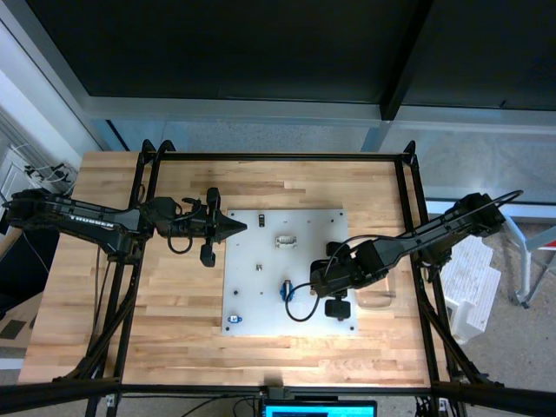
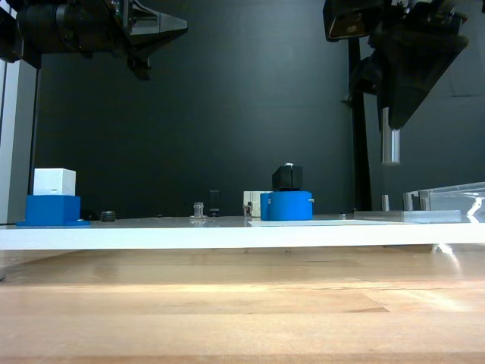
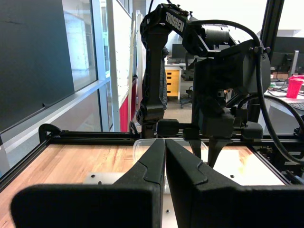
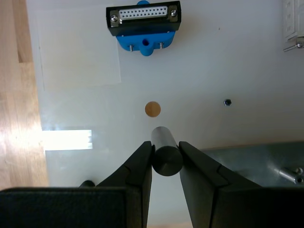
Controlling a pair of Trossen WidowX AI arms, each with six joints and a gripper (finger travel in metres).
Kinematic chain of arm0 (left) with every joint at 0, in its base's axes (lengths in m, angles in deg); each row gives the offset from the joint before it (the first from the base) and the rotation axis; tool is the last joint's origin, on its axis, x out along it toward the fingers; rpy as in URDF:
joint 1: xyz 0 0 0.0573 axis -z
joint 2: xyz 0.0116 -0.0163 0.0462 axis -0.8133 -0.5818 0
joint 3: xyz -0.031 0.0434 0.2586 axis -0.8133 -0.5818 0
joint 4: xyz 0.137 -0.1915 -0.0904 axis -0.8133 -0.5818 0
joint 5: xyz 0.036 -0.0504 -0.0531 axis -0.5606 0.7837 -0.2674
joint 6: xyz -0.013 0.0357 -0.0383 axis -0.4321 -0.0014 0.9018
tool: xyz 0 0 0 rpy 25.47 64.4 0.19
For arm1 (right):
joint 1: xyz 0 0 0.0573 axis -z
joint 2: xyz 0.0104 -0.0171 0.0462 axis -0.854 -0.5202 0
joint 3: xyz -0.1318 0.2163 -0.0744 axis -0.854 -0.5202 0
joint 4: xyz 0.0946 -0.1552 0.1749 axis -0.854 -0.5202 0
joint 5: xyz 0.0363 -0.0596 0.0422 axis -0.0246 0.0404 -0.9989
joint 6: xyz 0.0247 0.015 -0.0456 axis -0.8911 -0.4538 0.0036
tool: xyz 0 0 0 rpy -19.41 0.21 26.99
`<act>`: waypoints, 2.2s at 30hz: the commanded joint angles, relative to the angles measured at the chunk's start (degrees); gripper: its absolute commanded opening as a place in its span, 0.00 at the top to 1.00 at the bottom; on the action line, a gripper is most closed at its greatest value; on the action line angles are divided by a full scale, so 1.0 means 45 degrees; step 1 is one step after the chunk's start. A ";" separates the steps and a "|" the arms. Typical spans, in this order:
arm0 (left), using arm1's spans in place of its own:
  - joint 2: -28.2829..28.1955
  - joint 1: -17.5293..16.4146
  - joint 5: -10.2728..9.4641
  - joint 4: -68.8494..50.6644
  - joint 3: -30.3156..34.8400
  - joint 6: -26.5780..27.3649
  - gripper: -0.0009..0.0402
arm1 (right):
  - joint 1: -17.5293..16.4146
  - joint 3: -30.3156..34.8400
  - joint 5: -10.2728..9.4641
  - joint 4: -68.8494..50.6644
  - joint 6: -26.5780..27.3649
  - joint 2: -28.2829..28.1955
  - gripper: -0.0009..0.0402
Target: Remove the 16mm cylinder and place in the container
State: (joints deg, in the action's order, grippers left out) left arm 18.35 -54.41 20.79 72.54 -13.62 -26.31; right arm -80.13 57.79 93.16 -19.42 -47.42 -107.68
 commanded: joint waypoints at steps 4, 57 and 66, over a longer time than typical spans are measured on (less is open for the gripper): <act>-0.0005 -0.0005 0.0005 0.0005 0.0000 -0.0005 0.98 | -0.0058 0.0005 0.0010 -0.0136 0.0000 0.0151 0.96; -0.0005 0.0000 0.0005 0.0000 0.0000 -0.0005 0.98 | -0.1574 -0.3405 -0.0005 -0.0369 -0.1559 0.3706 0.96; -0.0005 0.0000 0.0005 0.0005 0.0000 -0.0005 0.98 | -0.2108 -0.4566 -0.0044 -0.0748 -0.2861 0.4745 0.96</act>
State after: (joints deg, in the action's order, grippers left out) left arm 18.35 -54.41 20.81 72.57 -13.64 -26.33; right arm -89.37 37.68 92.92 -22.46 -59.53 -86.77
